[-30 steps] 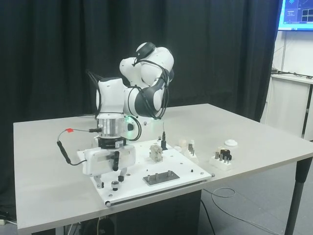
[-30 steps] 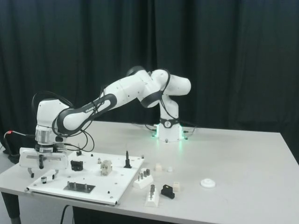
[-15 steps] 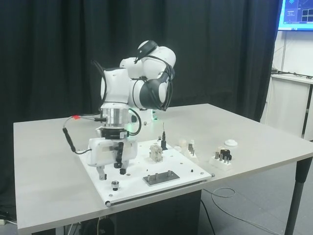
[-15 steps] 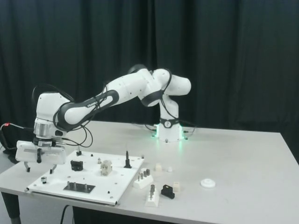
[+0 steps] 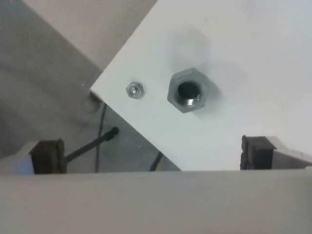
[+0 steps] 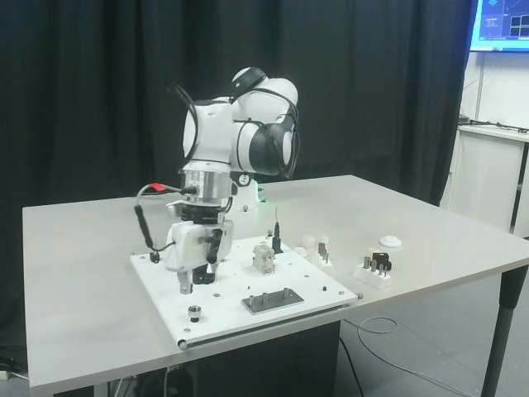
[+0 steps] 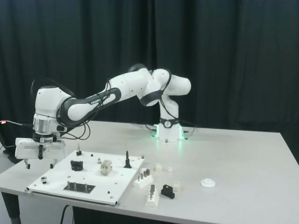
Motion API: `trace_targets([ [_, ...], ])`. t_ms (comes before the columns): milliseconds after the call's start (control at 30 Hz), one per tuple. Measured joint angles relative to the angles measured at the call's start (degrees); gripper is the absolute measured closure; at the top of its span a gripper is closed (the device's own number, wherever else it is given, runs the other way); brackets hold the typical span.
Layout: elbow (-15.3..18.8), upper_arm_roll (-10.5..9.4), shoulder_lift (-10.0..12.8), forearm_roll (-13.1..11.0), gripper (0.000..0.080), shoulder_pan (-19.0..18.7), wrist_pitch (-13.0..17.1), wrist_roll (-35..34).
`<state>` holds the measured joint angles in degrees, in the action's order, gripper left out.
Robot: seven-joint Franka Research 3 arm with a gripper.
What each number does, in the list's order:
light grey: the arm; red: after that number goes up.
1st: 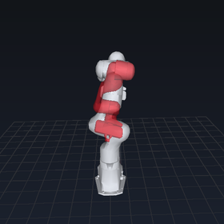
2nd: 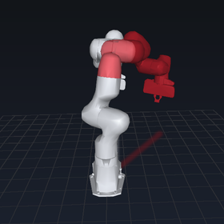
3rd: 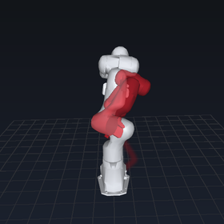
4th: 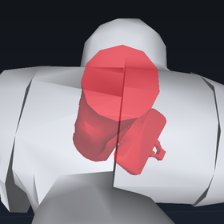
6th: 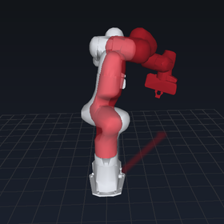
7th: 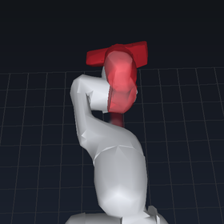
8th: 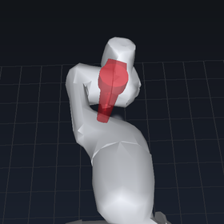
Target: Insert bolt 4.
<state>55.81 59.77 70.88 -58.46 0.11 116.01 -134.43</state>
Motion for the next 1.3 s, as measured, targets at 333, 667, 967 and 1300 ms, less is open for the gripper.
trace_targets([
  [333, -5.7, -0.11, 0.0, 5.1, 0.0003, 1.9, -5.6, 4.0],
  [667, -9.5, -0.12, 0.0, 8.0, 0.0003, 2.1, -10.5, 10.6],
  [967, -11.8, -0.33, -0.1, 9.5, 0.0003, 1.9, -14.8, 17.1],
  [1300, -11.9, -0.71, -0.9, 9.6, 0.0003, 1.1, -19.1, 22.8],
])
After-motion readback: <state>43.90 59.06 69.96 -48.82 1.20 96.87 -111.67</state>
